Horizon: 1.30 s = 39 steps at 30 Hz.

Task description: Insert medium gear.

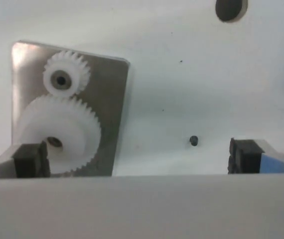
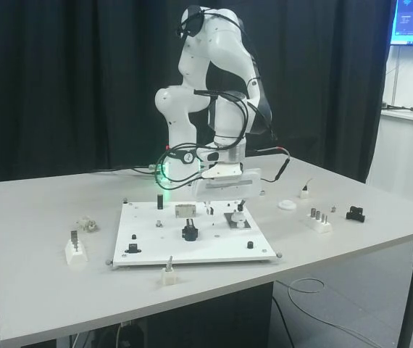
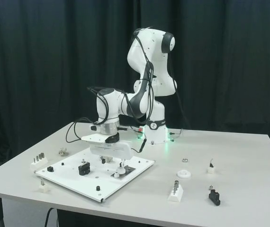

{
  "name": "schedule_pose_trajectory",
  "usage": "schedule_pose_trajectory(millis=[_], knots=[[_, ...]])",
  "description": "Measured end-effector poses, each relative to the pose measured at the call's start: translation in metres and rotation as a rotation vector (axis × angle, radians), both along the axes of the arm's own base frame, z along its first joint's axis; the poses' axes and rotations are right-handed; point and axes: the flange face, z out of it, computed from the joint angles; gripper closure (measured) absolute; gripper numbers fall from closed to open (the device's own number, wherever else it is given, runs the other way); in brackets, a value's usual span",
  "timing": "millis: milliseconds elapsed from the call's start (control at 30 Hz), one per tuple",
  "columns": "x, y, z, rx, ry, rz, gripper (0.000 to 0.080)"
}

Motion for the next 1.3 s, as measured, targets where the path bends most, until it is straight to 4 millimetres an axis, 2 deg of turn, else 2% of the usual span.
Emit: schedule_pose_trajectory(millis=[567, 967, 1300], knots=[[0.0, -0.003, -0.015, -0.031, -0.006, 0.002, 0.0003], [0.001, 0.0, -0.012, -0.027, -0.011, 0.015, 0.0003], [0.001, 0.01, 0.0, 0.004, -0.003, 0.028, 0.0003]])
